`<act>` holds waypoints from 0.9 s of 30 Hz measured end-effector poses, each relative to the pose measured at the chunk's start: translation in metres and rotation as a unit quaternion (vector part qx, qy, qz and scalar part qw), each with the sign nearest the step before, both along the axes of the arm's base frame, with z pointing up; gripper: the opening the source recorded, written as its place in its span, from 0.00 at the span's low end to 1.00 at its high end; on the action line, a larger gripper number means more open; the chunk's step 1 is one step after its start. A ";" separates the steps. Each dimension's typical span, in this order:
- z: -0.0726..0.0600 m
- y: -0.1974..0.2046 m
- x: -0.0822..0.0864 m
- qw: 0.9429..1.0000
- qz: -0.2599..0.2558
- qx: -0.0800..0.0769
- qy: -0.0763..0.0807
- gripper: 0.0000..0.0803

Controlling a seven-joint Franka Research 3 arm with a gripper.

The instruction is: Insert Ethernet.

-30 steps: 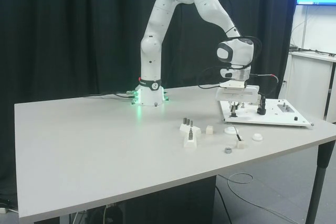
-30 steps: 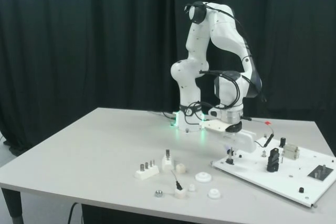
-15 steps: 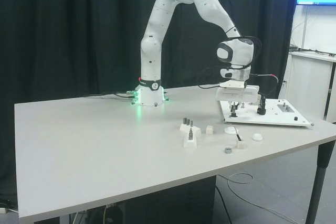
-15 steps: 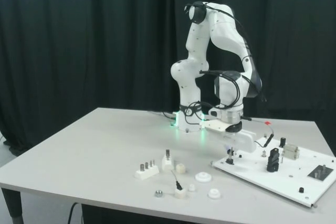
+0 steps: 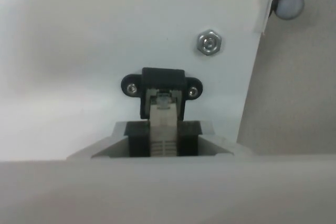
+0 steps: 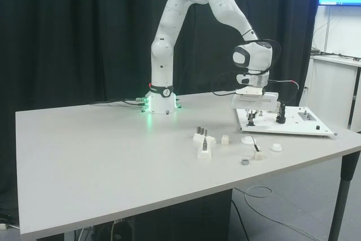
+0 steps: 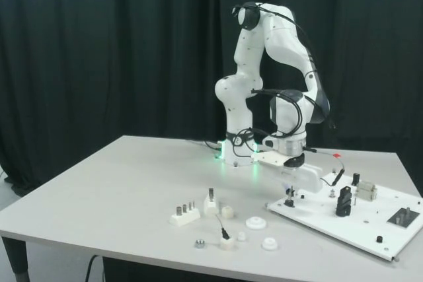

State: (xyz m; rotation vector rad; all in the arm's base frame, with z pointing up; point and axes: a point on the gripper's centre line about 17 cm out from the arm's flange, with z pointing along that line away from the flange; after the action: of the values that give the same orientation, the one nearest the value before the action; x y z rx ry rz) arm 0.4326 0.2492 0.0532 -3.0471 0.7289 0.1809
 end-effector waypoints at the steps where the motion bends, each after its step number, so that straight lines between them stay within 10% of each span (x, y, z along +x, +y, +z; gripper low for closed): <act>1: 0.000 0.000 0.000 1.000 0.000 0.000 0.000 0.13; 27: 0.000 0.000 0.001 1.000 -0.008 -0.001 -0.001 0.13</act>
State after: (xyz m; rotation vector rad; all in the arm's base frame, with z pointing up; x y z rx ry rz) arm 0.4334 0.2489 0.0532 -3.0408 0.7548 0.1777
